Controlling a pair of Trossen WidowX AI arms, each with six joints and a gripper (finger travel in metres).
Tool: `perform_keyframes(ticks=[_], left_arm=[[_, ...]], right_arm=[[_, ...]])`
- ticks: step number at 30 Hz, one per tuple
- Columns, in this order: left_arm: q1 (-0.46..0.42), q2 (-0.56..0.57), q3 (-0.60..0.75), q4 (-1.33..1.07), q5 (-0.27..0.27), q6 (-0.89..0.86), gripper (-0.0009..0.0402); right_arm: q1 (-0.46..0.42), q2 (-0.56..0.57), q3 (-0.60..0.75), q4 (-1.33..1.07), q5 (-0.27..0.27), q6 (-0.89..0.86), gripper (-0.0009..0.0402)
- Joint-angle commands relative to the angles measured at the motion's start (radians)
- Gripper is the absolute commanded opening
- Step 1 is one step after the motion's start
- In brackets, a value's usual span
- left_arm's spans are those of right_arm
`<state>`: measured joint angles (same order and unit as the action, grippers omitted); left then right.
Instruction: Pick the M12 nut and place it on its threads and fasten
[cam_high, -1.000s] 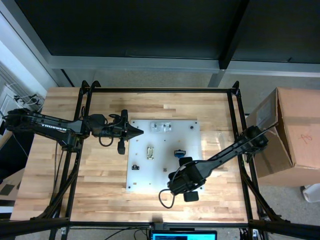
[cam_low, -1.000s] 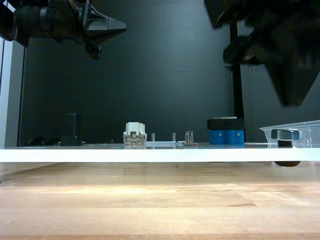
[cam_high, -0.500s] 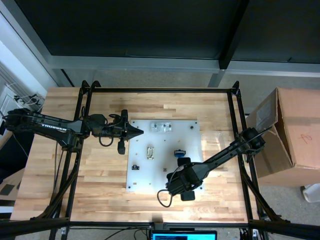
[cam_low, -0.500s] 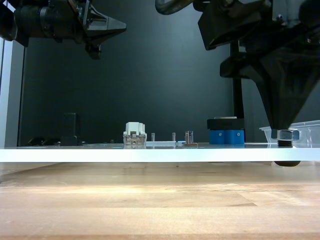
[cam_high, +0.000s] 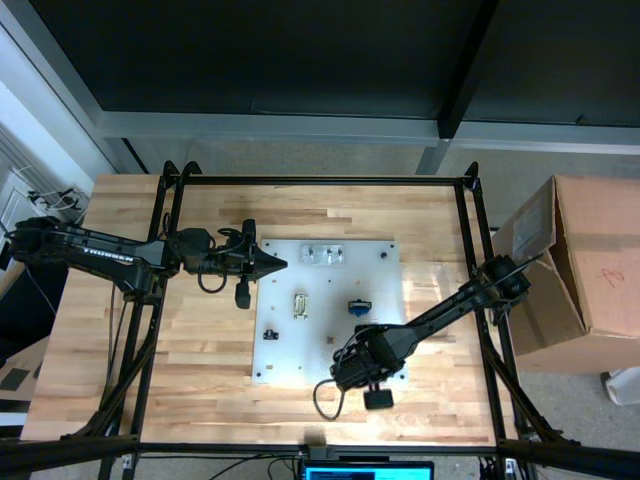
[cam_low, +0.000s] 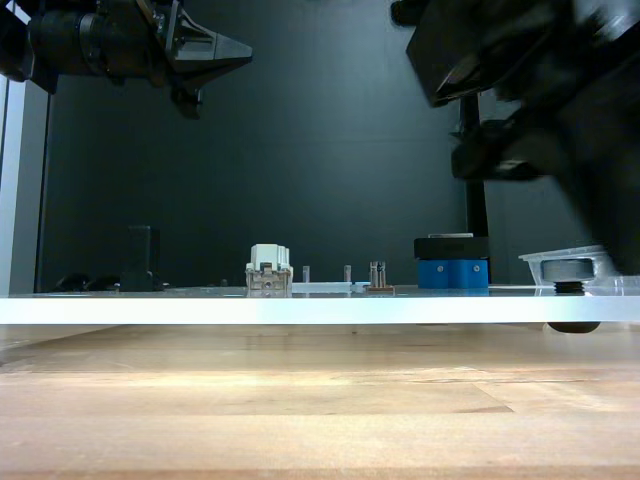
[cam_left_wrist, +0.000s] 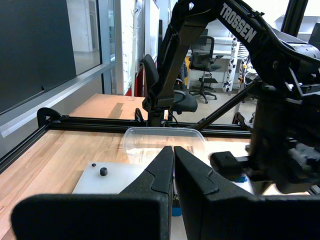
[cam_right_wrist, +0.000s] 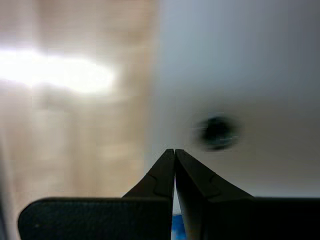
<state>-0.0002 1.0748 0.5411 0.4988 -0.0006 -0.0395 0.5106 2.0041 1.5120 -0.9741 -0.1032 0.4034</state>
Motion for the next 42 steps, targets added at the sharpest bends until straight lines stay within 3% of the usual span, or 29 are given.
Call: perform_keyframes(ticks=[1,7,14,22,29,31,33,36,37,42], left_arm=[[0.000,0.000,0.000,0.000,0.000,0.000,0.0000],[0.000,0.000,0.000,0.000,0.000,0.000,0.0000],[0.000,0.000,0.000,0.000,0.000,0.000,0.0000],[0.000,0.000,0.000,0.001,0.000,0.000,0.0000],[0.000,0.000,0.000,0.000,0.000,0.000,0.0000],[0.000,0.000,0.000,0.000,0.000,0.000,0.0000],[0.000,0.000,0.000,0.000,0.000,0.000,0.0000],[0.000,0.000,0.000,0.000,0.000,0.000,0.0000],[0.000,0.000,0.000,0.000,0.000,0.000,0.0000],[0.000,0.000,0.000,0.000,0.000,0.000,0.0000]], right_arm=[[0.000,0.000,0.001,-0.014,-0.001,-0.001,0.0000],[0.000,-0.006,0.002,-0.035,0.117,0.035,0.0000],[0.000,-0.018,0.002,-0.045,0.122,0.039,0.0000],[0.000,-0.017,0.001,-0.045,0.194,0.061,0.0000],[0.000,-0.016,-0.006,-0.026,0.189,0.082,0.0000],[0.000,-0.016,-0.006,-0.013,0.167,0.086,0.0000],[0.000,-0.016,-0.006,0.008,0.098,0.077,0.0000],[0.000,-0.016,-0.006,0.013,-0.055,0.019,0.0000],[0.000,-0.016,-0.006,0.006,-0.068,0.008,0.0000],[0.000,-0.018,-0.002,-0.040,0.023,0.012,0.0000]])
